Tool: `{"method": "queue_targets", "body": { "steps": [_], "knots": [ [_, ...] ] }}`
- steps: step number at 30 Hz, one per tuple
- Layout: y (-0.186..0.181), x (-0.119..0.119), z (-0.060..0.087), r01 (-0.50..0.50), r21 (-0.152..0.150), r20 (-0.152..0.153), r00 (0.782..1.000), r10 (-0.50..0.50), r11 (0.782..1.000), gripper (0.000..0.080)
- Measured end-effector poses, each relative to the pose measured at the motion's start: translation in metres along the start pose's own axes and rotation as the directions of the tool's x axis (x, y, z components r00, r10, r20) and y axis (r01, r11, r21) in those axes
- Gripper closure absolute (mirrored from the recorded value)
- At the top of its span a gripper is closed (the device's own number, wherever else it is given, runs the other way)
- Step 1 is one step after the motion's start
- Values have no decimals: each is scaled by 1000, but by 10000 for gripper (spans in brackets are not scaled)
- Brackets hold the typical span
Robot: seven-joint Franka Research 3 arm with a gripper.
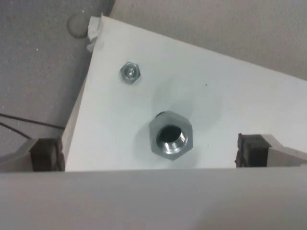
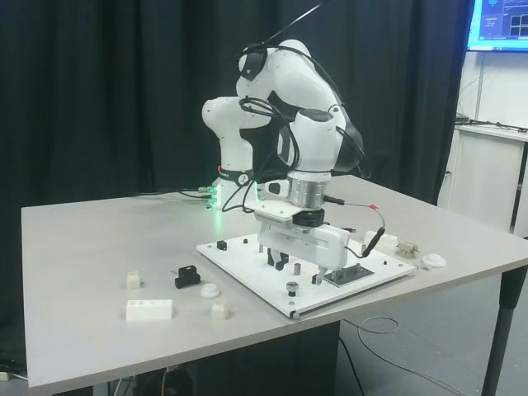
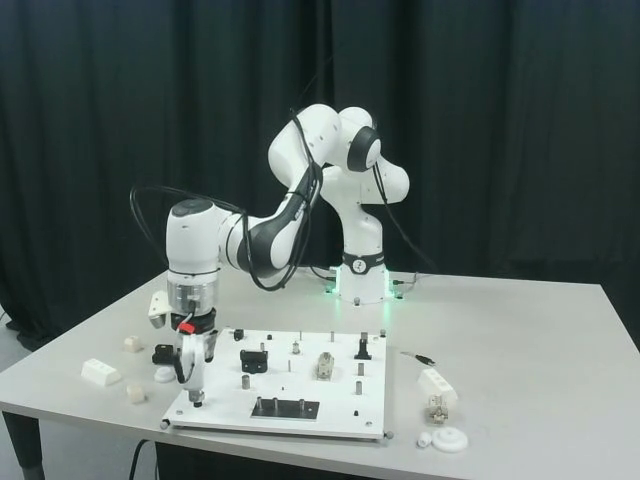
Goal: Remove bolt 4.
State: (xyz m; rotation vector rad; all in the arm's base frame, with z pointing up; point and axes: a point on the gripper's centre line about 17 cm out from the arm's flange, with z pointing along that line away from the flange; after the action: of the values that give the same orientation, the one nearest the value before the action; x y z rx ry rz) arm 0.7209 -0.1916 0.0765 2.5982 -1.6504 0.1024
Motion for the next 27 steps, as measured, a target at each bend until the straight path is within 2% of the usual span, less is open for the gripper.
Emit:
{"method": "queue_targets", "body": {
  "steps": [5,19,27],
  "knots": [
    [1,4,4,-7,11,-10,1000,7,1000,3],
    [-1,-4,18,-4,39,11,1000,4,999,3],
    [4,-3,25,7,45,5,1000,-8,999,3]
  ]
}}
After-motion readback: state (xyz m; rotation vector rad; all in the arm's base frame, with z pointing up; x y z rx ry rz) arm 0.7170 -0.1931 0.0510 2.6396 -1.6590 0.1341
